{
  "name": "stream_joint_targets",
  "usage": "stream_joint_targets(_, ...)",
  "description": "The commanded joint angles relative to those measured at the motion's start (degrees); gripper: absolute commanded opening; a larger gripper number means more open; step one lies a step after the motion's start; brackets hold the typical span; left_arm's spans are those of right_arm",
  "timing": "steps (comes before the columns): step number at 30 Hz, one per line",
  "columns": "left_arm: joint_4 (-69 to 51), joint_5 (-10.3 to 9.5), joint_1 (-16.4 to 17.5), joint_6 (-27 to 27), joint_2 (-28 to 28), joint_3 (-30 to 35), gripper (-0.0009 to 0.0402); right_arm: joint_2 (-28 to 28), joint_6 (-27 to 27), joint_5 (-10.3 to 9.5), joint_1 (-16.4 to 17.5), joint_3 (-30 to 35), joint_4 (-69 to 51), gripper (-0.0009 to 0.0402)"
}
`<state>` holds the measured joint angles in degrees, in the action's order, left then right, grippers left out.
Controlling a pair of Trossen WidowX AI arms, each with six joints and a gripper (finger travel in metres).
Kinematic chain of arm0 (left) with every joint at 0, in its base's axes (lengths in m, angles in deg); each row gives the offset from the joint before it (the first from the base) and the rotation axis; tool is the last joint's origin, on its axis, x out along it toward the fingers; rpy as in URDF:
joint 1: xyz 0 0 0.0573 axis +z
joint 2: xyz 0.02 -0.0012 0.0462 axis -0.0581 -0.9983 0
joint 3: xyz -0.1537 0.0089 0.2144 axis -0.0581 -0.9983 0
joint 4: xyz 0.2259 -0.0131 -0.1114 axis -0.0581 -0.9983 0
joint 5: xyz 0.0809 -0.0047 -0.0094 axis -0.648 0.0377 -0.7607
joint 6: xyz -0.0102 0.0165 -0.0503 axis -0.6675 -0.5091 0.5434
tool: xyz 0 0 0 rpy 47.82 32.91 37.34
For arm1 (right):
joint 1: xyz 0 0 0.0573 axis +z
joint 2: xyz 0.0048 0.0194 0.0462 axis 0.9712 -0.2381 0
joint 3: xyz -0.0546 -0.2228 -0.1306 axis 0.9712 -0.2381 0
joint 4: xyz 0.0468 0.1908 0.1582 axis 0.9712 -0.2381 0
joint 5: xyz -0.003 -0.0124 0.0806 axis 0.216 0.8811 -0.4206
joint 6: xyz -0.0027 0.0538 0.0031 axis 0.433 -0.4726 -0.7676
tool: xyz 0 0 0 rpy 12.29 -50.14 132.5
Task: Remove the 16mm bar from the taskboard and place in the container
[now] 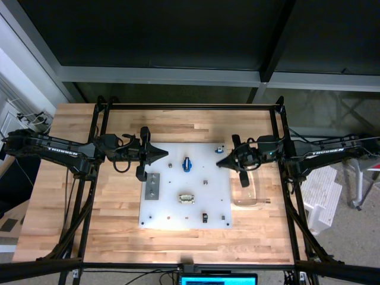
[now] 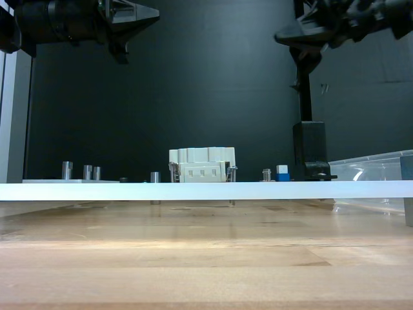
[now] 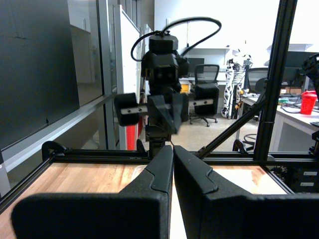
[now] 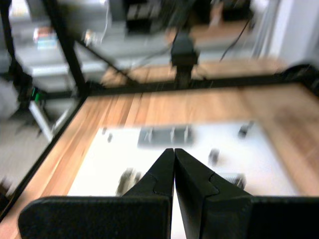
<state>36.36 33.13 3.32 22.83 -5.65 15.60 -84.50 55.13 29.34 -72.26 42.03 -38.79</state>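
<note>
Above the far half of the taskboard (image 1: 217, 199), the right gripper (image 1: 221, 161) hangs with fingers pressed together, empty. The left gripper (image 1: 164, 154) faces it from the other side, closed on nothing. The 16mm bar (image 2: 66, 170), probably the stoutest peg, stands upright in the grey block (image 1: 153, 187). The container (image 1: 252, 193) sits just beside the board's right edge. The approach looks unstarted; next, one arm must open and descend over the peg.

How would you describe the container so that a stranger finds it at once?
Find the white taskboard on the wooden table; the left gripper and right gripper hover shut above its far corners. The container sits just off its right edge. It alone is a see-through tub.
</note>
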Motion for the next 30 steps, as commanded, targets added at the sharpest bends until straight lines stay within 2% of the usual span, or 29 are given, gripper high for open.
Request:
stream_joint_targets(1,0.0,0.02,0.0,0.0,0.0,0.0,0.0000,0.0,-1.5,2.03,3.1,3.0,-8.7,0.0000)
stream_joint_targets(6,0.0,0.02,0.0,0.0,0.0,0.0,0.0000,-0.3,-4.3,7.67,8.3,7.5,-19.8,0.0000)
stream_joint_targets(9,0.0,0.02,0.0,0.0,-0.2,0.0,0.0000,-1.4,-5.6,9.55,10.8,10.3,-24.8,0.0003)
stream_joint_targets(13,0.0,0.02,0.0,0.0,-0.2,0.0,0.0000,-4.9,-7.4,9.51,12.9,14.8,-32.1,0.0024)
stream_joint_targets(20,0.0,0.02,0.0,0.0,-0.2,0.0,0.0000,-12.5,-10.0,9.33,15.6,22.5,-44.4,0.0084)
stream_joint_targets(30,0.0,0.02,0.0,0.0,-0.2,0.0,0.0000,-20.9,-12.4,9.31,19.7,27.8,-49.8,0.0195)
